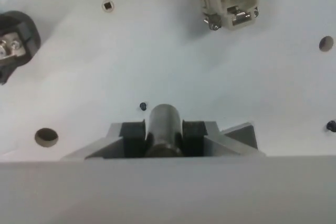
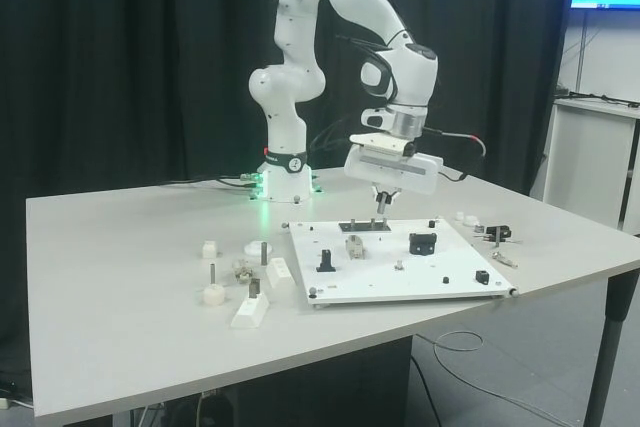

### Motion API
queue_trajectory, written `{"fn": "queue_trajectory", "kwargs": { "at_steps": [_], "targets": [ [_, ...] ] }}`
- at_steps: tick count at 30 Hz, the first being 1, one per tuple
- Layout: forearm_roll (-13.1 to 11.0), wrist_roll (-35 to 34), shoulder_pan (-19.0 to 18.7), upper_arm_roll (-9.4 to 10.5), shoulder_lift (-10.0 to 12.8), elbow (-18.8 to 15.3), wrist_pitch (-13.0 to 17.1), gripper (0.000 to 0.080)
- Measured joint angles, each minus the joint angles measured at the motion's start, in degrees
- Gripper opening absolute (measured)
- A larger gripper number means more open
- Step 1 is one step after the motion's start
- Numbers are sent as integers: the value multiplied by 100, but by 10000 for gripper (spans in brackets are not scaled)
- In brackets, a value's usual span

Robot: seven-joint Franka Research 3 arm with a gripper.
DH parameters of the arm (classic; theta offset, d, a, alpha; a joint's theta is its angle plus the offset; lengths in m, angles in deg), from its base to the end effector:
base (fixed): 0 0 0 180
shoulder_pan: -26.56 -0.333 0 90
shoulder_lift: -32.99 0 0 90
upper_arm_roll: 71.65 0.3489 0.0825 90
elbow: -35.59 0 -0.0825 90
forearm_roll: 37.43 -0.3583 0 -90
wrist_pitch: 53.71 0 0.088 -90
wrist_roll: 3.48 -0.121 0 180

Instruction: Place round peg 4.

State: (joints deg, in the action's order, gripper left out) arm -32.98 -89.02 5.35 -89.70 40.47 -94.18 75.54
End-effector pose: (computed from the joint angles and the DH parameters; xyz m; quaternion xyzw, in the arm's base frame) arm 0.5008 0.0259 0.3324 0.7671 -0.6362 -0.0140 0.0816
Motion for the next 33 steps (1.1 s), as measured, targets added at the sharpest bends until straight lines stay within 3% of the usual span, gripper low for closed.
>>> {"fn": "queue_trajectory", "kwargs": {
  "at_steps": [10,19,26,33],
  "targets": [
    [-1,0,-44,90,-9,81,86,145],
    [-23,0,-53,408,104,145,603,145],
    [-57,0,-52,731,427,360,1101,145],
    [-197,-51,-52,1063,965,875,1382,145]
  ]
}}
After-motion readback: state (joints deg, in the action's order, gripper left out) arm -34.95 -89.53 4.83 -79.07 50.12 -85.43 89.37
